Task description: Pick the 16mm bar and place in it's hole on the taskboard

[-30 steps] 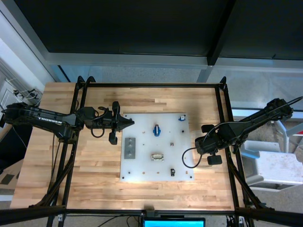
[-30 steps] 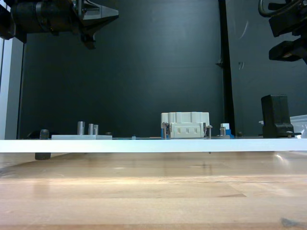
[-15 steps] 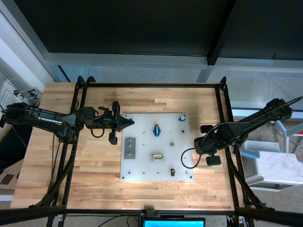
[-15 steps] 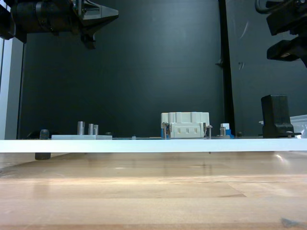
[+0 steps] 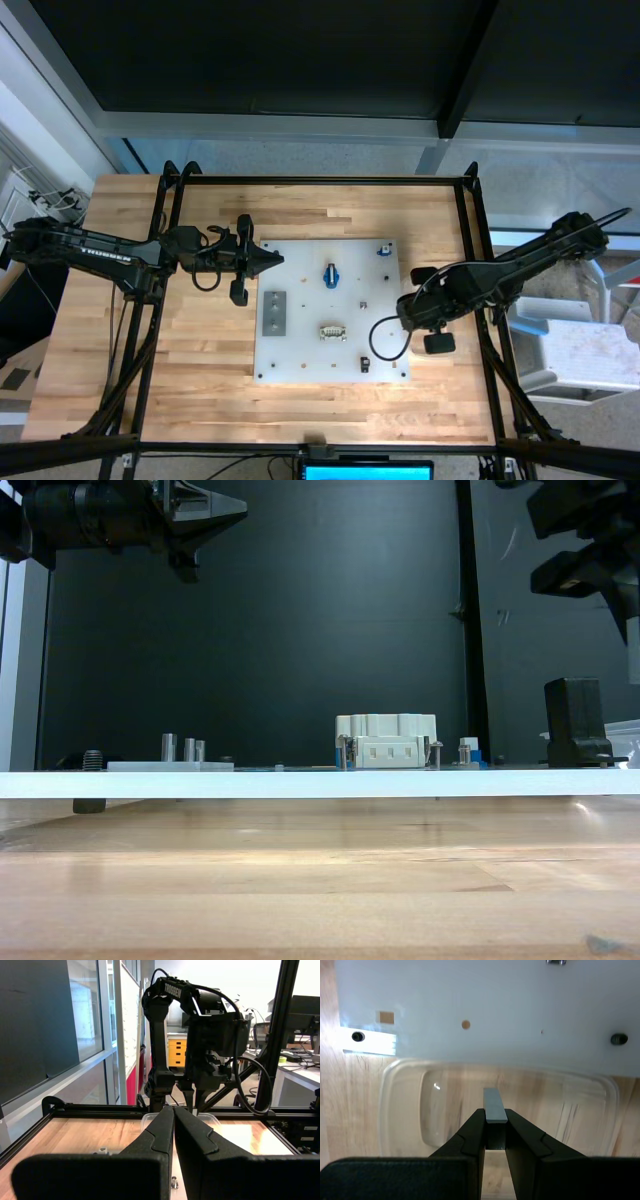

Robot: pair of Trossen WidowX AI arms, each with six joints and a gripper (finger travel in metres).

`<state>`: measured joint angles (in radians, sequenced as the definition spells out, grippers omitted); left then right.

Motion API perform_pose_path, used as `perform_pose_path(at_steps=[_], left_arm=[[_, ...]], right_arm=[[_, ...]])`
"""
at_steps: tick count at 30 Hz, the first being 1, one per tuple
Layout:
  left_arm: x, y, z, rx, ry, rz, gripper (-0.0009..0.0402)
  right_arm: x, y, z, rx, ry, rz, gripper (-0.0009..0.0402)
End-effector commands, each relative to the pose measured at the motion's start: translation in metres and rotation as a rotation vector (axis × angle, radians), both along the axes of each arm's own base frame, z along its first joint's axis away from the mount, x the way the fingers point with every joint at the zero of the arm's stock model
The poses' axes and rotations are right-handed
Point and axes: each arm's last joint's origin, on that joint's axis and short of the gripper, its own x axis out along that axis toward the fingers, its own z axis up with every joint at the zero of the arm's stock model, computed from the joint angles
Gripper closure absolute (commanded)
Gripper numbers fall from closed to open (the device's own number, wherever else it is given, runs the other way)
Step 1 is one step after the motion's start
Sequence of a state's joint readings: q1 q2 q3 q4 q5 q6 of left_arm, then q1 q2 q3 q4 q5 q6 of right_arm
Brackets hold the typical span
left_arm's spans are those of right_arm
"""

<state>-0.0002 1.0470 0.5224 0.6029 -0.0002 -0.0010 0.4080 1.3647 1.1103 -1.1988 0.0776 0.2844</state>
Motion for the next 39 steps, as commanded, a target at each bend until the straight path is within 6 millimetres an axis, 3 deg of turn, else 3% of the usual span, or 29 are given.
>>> perform_pose_path(at_steps=[1,22,39], left_arm=[[0.000,0.000,0.000,0.000,0.000,0.000,0.0393],[0.000,0.000,0.000,0.000,0.000,0.001,0.0393],[0.000,0.000,0.000,0.000,0.000,0.000,0.0393]], right_arm=[[0.008,0.002,0.001,-0.002,0.003,0.000,0.0389],[0.061,0.020,0.004,-0.002,0.014,-0.015,0.0389],[0.062,0.029,0.002,0.053,0.033,-0.070,0.0389]])
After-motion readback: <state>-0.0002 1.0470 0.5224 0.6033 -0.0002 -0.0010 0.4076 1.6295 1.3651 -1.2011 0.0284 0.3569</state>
